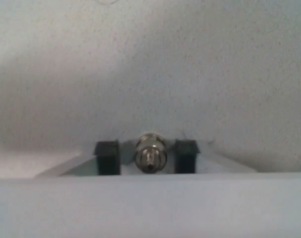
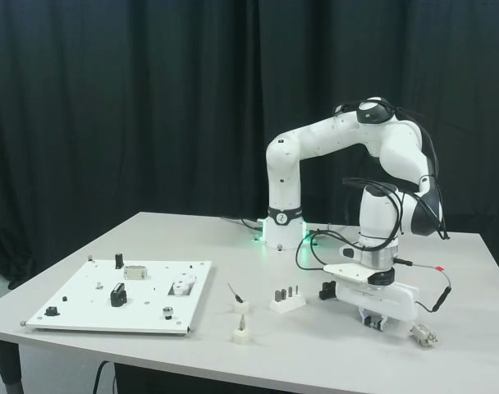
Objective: Pick BNC.
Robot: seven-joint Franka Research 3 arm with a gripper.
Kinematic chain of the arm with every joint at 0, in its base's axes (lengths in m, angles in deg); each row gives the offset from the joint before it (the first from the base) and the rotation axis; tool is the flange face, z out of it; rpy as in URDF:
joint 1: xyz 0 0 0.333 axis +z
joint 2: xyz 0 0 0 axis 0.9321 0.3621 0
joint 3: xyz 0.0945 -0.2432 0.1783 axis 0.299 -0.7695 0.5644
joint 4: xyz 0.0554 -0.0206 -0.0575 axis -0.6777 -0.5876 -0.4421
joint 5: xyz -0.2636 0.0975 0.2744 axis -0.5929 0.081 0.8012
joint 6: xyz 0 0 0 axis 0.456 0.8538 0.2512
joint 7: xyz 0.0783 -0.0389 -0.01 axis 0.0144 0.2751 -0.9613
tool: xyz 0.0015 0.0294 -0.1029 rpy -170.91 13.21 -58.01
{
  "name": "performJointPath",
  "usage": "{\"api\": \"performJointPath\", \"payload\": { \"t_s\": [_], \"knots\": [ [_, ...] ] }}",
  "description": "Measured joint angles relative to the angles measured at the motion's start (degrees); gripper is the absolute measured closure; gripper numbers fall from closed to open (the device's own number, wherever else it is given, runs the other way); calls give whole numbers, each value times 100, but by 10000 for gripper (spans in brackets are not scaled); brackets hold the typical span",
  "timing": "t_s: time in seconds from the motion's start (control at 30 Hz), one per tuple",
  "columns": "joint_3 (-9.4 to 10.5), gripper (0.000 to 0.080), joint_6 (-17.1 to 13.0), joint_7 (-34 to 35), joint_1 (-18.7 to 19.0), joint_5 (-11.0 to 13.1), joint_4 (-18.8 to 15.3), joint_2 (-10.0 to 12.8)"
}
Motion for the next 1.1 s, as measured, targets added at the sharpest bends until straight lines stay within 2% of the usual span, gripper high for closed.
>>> {"api": "performJointPath", "payload": {
  "t_s": [0.07, 0.1, 0.27, 0.3, 0.5, 1.1],
  "knots": [
    [0, 290, -14, 8, -5, 0, -10, 1],
    [0, 634, -18, 14, -7, 0, -15, 1],
    [-1, 634, -35, 37, -18, 0, -42, 1],
    [-2, 680, -36, 38, -20, 0, -45, 1],
    [-24, 680, -44, 41, -31, 0, -50, 1],
    [-324, 680, 71, 40, -9, -6, -40, -74]
  ]
}}
